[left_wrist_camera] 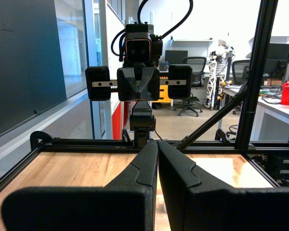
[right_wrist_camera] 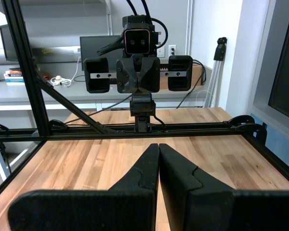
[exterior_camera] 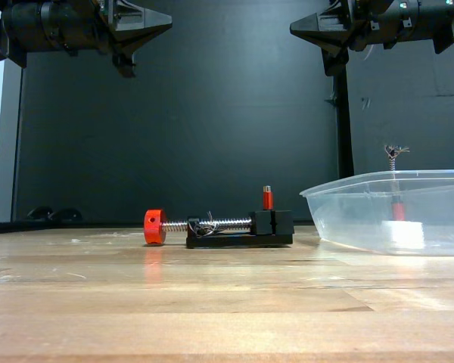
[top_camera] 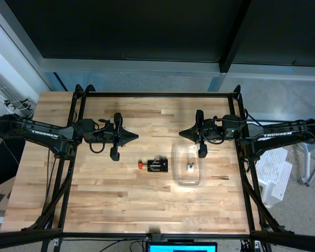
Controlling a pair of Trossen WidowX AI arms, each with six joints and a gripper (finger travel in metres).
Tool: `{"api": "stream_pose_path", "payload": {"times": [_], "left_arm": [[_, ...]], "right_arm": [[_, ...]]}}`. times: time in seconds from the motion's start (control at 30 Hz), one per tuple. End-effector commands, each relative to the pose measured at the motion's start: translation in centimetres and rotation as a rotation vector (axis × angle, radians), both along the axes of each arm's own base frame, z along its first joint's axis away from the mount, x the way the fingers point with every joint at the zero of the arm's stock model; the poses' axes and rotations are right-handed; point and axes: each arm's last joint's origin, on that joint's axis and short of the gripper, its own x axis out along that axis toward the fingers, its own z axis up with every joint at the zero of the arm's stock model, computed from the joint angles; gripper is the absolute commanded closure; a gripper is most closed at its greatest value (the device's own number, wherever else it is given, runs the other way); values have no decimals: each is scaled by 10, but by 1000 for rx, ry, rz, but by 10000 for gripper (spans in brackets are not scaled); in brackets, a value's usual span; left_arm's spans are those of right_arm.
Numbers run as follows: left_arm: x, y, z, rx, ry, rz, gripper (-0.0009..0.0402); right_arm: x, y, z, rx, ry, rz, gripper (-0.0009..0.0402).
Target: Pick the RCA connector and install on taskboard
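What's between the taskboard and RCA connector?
High view: only bare table and the wall of the clear tray separate taskboard from RCA connector. Left gripper and right gripper hang shut farther back.

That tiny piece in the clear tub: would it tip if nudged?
Probably: the RCA connector stands tall on a small base. Likely light; its thin top wire may bend. Left gripper and right gripper hang shut, high above the table.

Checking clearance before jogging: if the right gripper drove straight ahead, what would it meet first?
Likely the left gripper, shut and parked level above the table, facing it. The right gripper, also shut, points straight at it, well above the taskboard.
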Motion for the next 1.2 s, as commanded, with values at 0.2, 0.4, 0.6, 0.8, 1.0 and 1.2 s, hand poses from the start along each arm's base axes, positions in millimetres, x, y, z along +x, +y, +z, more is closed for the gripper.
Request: {"api": "stream_pose_path", "payload": {"times": [0.2,0.4,0.6,0.8,1.0,1.2], "left_arm": [[0,0,0,0,0,0,393],[0,0,0,0,0,0,393],[0,0,0,0,0,0,393],[0,0,0,0,0,0,393],[0,0,0,0,0,0,393],[0,0,0,0,0,0,393]], "right_arm": [[0,0,0,0,-2,0,393],[0,0,0,0,-2,0,393],[0,0,0,2,-2,0,393],[-1,0,2,17,14,1,393],[-7,2,9,8,174,26,393],[-12,10,14,13,319,42,393]]}}
